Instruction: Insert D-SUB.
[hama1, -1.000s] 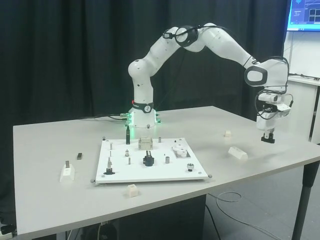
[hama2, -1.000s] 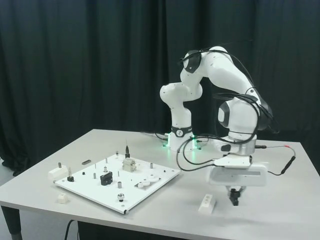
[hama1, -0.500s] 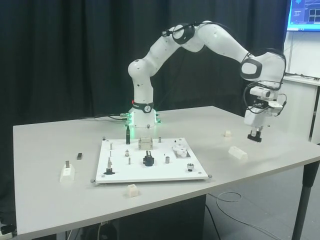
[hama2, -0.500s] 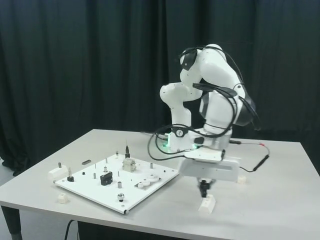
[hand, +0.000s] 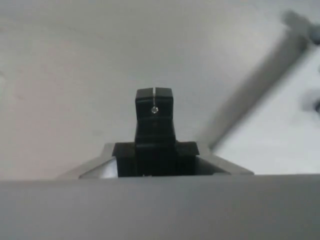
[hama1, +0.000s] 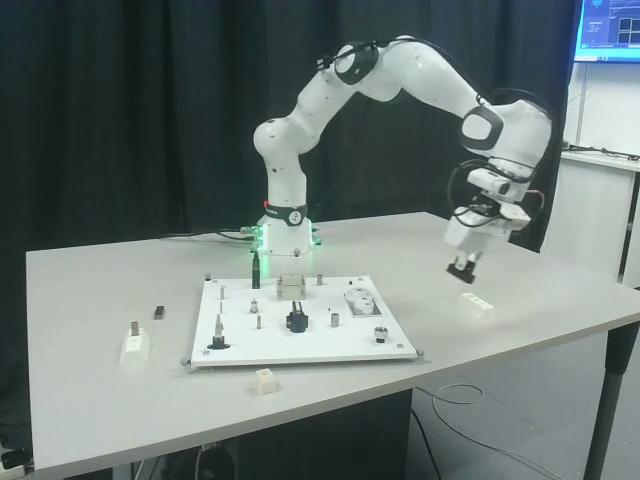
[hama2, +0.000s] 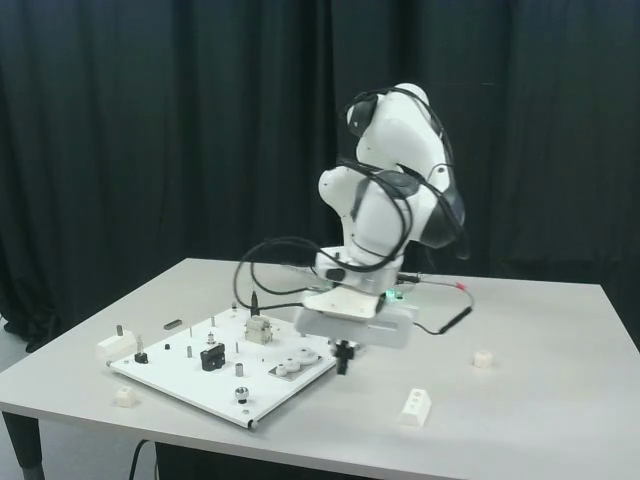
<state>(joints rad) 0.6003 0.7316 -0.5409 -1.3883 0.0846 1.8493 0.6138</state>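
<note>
My gripper (hama1: 461, 271) hangs above the grey table, between the white task board (hama1: 300, 346) and a white wedge-shaped block (hama1: 476, 305). In the second room view the gripper (hama2: 342, 362) is just off the board's (hama2: 180, 376) near corner. The wrist view shows the black fingertips (hand: 154, 95) pressed together, only a thin seam between them and nothing visible in the grip. The board's edge (hand: 280, 135) lies to one side below them. The board carries several small black and grey parts; I cannot tell which one is the D-SUB.
A small white cube (hama2: 483, 358) lies beyond the wedge block (hama2: 414, 406). On the board's other side are a white block with a peg (hama1: 134, 345), a black bar (hama1: 159, 312) and a white cube (hama1: 264, 380). The arm's base (hama1: 285, 236) stands behind the board.
The arm has swung from the table's far side, past the wedge block, toward the board. The gripper stayed shut throughout.
</note>
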